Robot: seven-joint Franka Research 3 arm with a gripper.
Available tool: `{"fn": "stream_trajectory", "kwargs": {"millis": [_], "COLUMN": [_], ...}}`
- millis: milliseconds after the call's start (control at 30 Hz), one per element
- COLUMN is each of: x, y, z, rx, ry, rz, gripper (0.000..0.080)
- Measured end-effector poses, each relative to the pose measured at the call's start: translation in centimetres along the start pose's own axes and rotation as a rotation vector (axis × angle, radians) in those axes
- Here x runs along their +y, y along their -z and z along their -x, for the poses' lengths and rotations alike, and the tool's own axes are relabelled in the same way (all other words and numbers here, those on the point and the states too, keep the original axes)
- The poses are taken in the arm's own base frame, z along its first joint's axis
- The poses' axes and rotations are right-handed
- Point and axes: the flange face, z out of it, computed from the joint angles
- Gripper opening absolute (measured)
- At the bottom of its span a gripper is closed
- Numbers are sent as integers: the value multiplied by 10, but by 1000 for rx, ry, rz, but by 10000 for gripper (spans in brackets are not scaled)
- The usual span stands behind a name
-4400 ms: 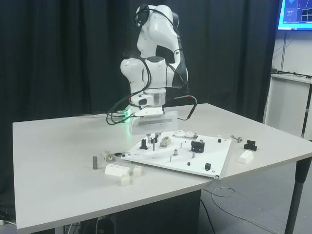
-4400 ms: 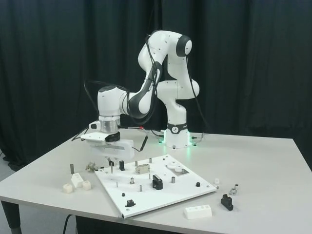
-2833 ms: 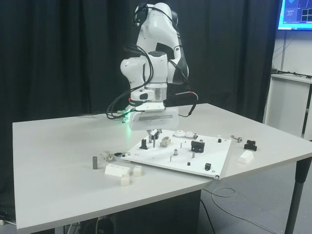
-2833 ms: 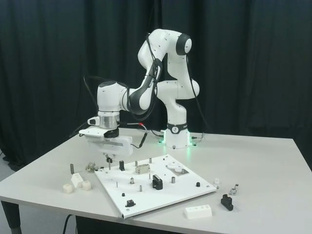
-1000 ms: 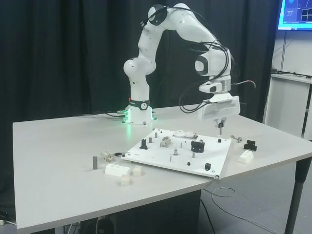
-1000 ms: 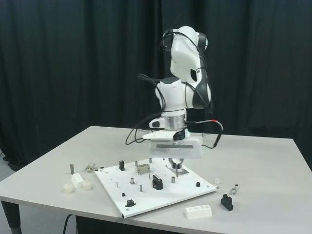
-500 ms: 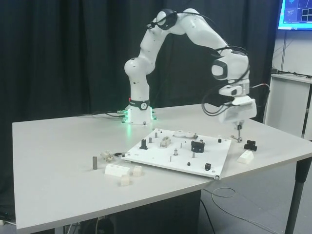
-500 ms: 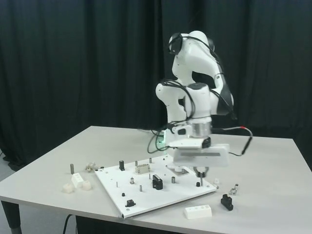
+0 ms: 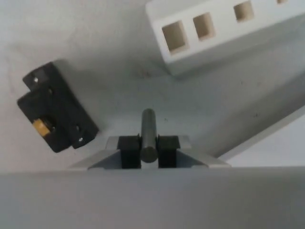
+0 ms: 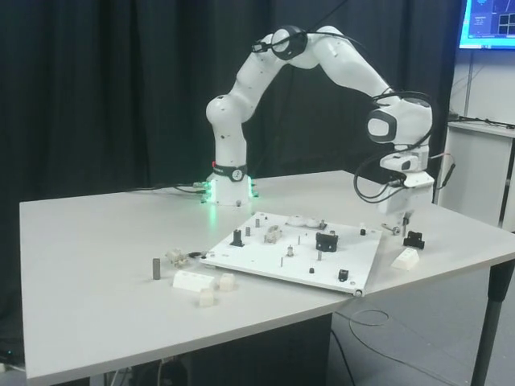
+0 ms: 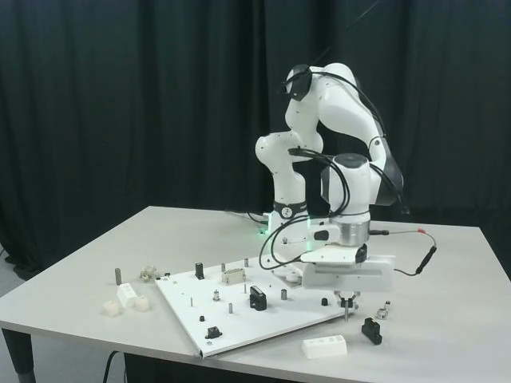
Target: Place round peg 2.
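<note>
A grey round peg (image 9: 148, 125) is clamped between the black pads of my gripper (image 9: 148, 146) and points down at the grey table. In the room views the gripper (image 11: 348, 303) hangs just past the right edge of the white board (image 11: 263, 323), low over the table. A black block (image 9: 55, 114) lies close on one side of the peg, and a white block with square holes (image 9: 224, 28) lies beyond it. The first room view shows the gripper (image 10: 405, 219) just above that black block (image 10: 414, 238).
The board (image 10: 354, 257) carries several small black and grey parts. White blocks (image 10: 195, 280) and an upright grey peg (image 10: 154, 268) stand on the table left of the board. Small metal parts (image 11: 385, 309) lie beside the gripper. The arm's base (image 10: 229, 181) glows green.
The arm has lifted the peg from the board's left part, swung across the board to its right side, and come down over the table next to the black block.
</note>
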Motion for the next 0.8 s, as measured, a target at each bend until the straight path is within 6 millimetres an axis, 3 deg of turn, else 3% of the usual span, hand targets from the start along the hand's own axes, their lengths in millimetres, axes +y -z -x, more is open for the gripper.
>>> {"fn": "stream_trajectory", "kwargs": {"millis": [800], "x": [0], "y": [-29], "z": [14], "rx": [-36], "ry": [-25], "rz": [65], "gripper": [74]}}
